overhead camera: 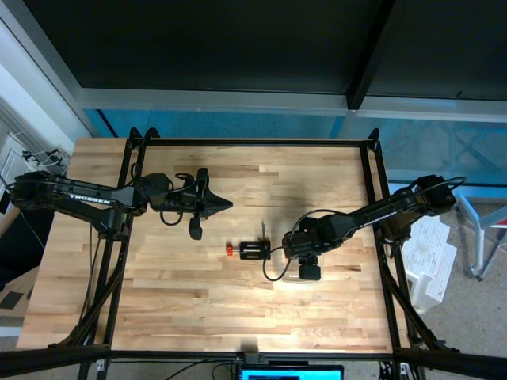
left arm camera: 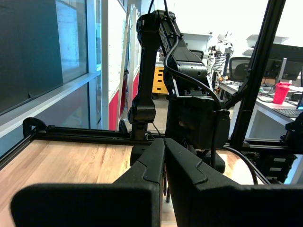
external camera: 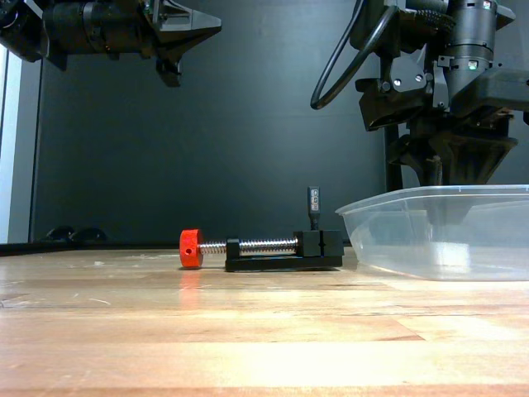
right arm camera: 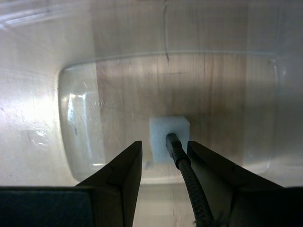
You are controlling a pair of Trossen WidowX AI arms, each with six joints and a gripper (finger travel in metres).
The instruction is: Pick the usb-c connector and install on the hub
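The right gripper hangs nose-down inside a clear rectangular plastic tub that sits on the pale wooden table. Its 2 dark fingers stand moderately apart and grip nothing.

The black usb-c connector lies between them, nearer the right-hand finger. Whether it touches that finger cannot be told. Its plug end rests on a small white foam block on the tub floor, and its black braided cable runs back between the fingers toward the wrist. The connector is free in the tub and well apart from its seat.

Just beside the tub, toward the left arm, lies a small black screw vise with a silver threaded rod and a round red knob. A thin dark hub stands upright in the vise's clamping end.

The left gripper hovers high over the table, pointing level toward the right arm. Its 2 fingers are pressed flat together with nothing between them.
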